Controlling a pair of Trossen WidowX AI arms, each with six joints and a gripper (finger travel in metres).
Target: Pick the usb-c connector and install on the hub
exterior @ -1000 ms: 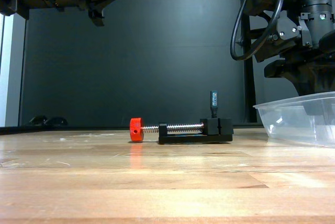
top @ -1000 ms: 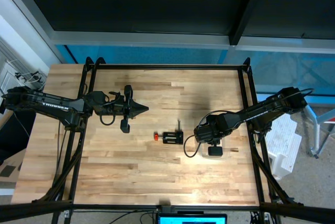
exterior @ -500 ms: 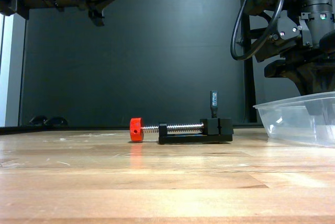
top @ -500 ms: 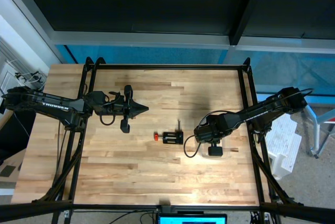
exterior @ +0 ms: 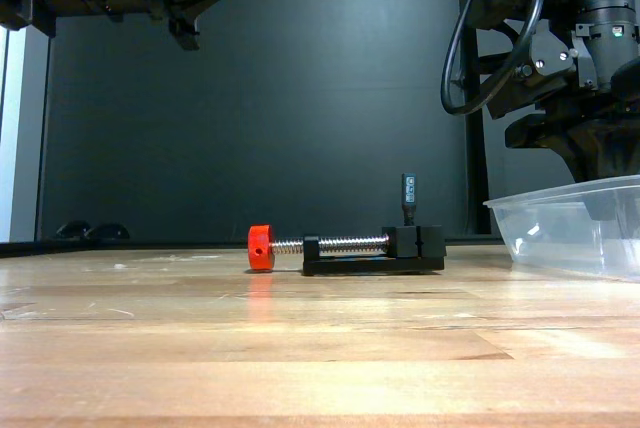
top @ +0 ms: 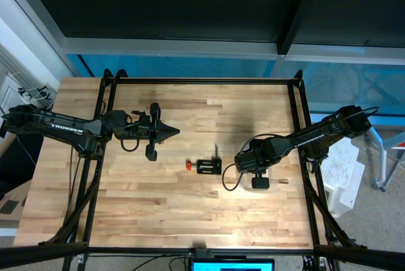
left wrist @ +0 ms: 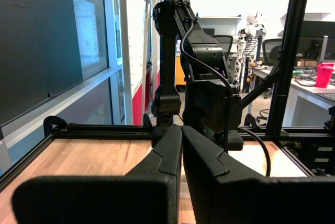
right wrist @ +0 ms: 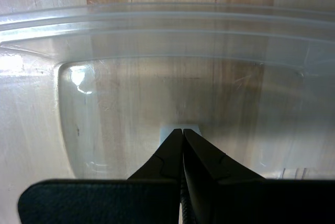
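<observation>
Wooden table (top: 158, 201) before a dark wall (exterior: 330, 98); windows (left wrist: 89, 30) and desks (left wrist: 314, 85) beyond.

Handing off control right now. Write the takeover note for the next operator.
Left gripper: shut, parked high over the left of the table.
Right gripper: down inside the clear tray, shut on the whitish usb-c connector.
Hub: mid-table, left of the tray, connector not on it.
Done: connector gripped.
Left: lift it out, carry it to the hub, install.

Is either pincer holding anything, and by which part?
Left pincer, raised at left, holds nothing. Right pincer is shut in the tray, tips at the usb-c connector; grip unclear.
</observation>
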